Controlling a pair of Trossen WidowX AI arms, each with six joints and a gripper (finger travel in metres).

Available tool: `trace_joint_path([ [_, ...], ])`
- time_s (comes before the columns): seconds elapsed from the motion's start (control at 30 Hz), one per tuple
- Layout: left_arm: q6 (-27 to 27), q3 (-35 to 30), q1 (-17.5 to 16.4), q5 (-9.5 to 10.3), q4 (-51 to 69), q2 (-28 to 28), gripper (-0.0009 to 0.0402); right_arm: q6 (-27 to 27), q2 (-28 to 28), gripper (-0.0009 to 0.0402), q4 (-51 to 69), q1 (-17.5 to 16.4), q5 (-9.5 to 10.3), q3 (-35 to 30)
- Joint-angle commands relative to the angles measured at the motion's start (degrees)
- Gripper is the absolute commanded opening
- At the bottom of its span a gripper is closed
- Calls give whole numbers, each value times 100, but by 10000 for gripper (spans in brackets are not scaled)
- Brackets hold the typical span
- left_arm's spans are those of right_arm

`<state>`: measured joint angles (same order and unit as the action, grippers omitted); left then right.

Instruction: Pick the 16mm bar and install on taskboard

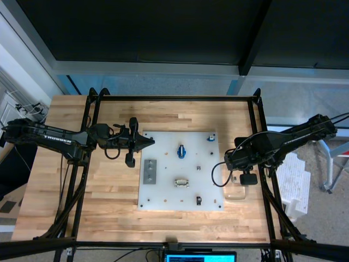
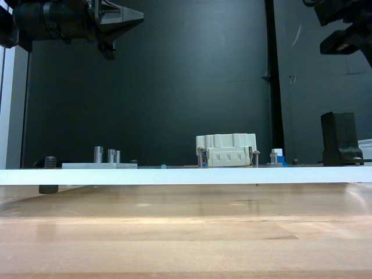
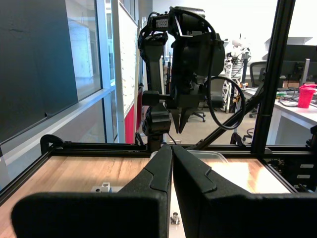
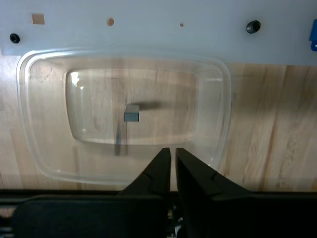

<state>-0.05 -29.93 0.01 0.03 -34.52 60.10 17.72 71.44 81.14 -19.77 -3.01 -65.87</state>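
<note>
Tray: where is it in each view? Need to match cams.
High: tray on the table right of the board, under the right gripper.
Low: not in it.
Left wrist: its rim past the shut left gripper, below the right gripper.
Right wrist: past the shut right gripper, bar inside.
Landmark: right gripper above the tray; left gripper hangs over the board's left edge.

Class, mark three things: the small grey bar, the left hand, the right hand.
Small grey bar (image 4: pixel 131 113), right wrist view: its top face, inside the clear tray (image 4: pixel 224 109).
Left hand (image 1: pixel 151 142), high view: shut fingertips, near the white board (image 1: pixel 163 196)'s edge.
Right hand (image 4: pixel 173 150), right wrist view: between shut fingertips, above the tray.
</note>
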Motion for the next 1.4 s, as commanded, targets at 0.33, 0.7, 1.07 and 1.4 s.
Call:
trace_joint_path([
  [0.33,0,-2,-2,-2,-2,0,0,118,37,141,-352,-76,-2,297],
  [0.7,0,-2,0,-2,-2,0,0,468,37,188,-811,-315,9,752],
  [1.07,0,-2,-2,-2,-2,0,0,562,37,209,-1263,-415,24,1189],
  [1.4,0,-2,-2,-2,-2,0,0,605,190,208,-1626,-553,149,1432],
])
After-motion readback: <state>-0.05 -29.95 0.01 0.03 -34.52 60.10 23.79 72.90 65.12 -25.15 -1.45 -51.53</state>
